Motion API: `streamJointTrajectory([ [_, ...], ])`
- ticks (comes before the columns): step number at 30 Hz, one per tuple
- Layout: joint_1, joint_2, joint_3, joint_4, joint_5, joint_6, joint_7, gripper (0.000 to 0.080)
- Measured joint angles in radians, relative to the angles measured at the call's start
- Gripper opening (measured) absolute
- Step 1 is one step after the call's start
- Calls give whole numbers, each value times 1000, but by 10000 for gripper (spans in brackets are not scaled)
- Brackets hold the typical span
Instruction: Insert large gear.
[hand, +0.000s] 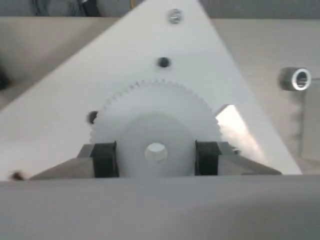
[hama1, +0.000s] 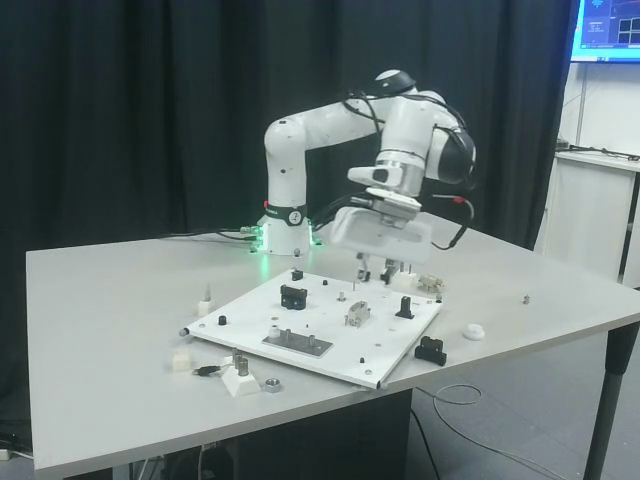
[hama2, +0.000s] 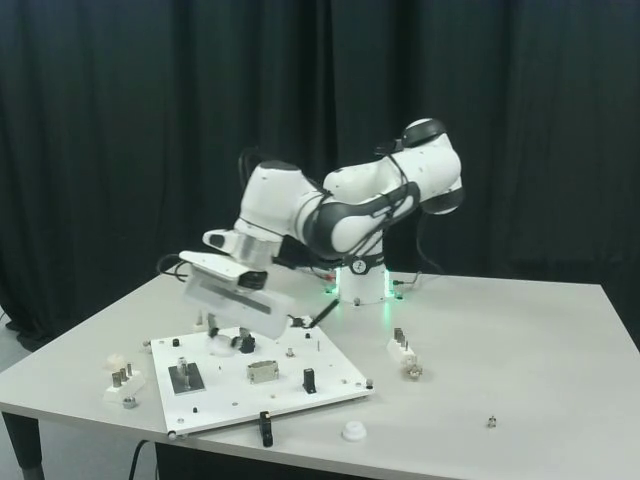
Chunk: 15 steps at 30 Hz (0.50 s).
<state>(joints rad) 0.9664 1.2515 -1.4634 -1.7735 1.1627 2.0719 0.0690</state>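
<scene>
The large white gear, toothed and with a round centre hole, sits between my black finger pads. My gripper is shut on its hub. It hangs a little above the white assembly board, over the board's far part. A black peg or hole lies just beyond the gear. From the room cameras the gripper is tilted and close over the board. The gear shows as a pale patch under the hand.
On the board stand black blocks, a metal block and a grey plate with pegs. A small white round part and a metal sleeve lie on the table beside it. Loose fittings lie near the front corner.
</scene>
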Motion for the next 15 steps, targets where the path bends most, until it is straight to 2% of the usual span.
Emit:
streamJointTrajectory([
  [15,-163,28,3,63,74,-116,-120,330],
])
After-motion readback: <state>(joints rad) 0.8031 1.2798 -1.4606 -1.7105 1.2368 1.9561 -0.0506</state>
